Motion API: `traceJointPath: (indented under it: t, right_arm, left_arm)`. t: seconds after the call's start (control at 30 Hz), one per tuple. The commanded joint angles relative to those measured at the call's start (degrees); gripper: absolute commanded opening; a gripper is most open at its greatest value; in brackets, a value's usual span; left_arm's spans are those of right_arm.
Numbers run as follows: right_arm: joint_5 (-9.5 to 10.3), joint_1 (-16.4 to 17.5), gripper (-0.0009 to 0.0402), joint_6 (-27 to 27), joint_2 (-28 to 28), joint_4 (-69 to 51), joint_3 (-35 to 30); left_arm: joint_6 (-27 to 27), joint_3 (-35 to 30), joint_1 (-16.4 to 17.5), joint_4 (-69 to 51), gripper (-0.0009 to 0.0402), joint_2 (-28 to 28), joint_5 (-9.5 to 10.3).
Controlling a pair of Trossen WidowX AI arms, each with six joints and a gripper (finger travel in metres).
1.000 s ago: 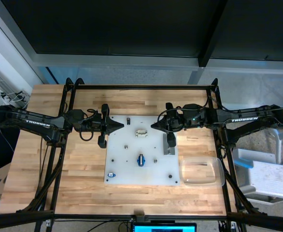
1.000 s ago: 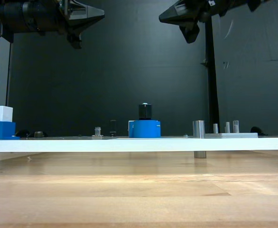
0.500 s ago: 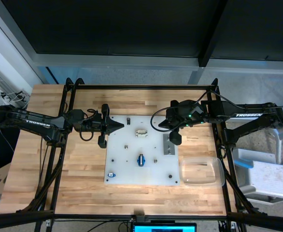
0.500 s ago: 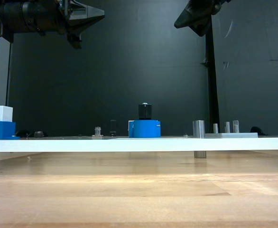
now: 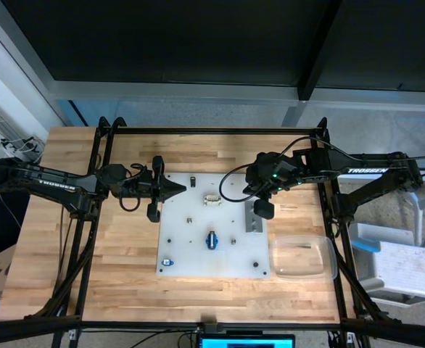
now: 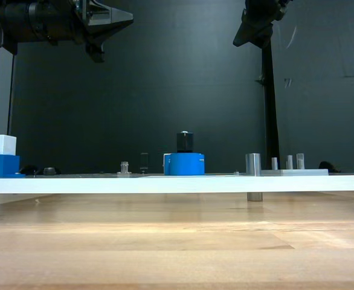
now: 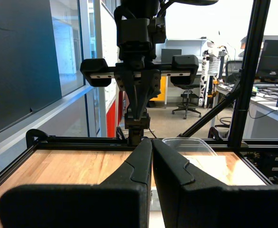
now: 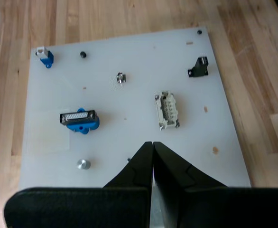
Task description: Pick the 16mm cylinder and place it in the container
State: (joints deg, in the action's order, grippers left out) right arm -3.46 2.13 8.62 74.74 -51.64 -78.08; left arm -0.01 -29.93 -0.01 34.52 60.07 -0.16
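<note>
my right arm reaches in from the right edge of the worktop (image 5: 111,275). its long link runs level toward the middle, and the wrist is bent so that my right pincer (image 5: 249,191) tips down at the white board (image 5: 198,250). the pincer hangs high above the board's far right part, near the far end of the flat grey block (image 5: 253,221). in the low view it shows up high, nose angled down and to the left. its two fingers (image 8: 134,166) are pressed together with nothing between them.

my left arm lies stretched level from the left edge. my left pincer (image 5: 183,187) points straight across toward the right one, high over the board's left rim. its fingers (image 7: 136,164) are likewise clenched on nothing.

the 16mm cylinder (image 8: 83,164) stands upright in the board, a small silver peg between the blue d-sub connector (image 8: 79,121) and the grey block. it is well below and apart from both pincers. in the low view it rises just left of three thinner pegs on the grey block. the container (image 5: 302,238), a clear tub, rests on the worktop just beside the board's near right corner.

farther back on the board sit a pale multi-pin connector (image 8: 166,110) and a small black bracket (image 8: 198,67).

each arm's long link carries the word "trossen" in white letters.
</note>
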Motion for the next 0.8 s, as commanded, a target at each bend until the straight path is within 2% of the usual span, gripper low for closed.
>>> traceJointPath:
  t: [0.03,0.27,0.8]
  right_arm:
    - [-0.02,0.8,0.0000,0.4,1.4,-2.1,-1.6]
    - [-0.20,3.6,0.0000,0.5,5.1,-3.3,-3.8]
    - [-0.17,9.3,0.0001,1.4,13.5,-4.3,-3.8]
  left_arm:
    - [0.0,0.0,0.0,0.0,0.0000,0.0,-0.02]
    - [0.0,0.0,0.0,0.0,0.0000,0.0,0.00]
    - [0.0,0.0,0.0,0.0,0.0000,0.0,-0.02]
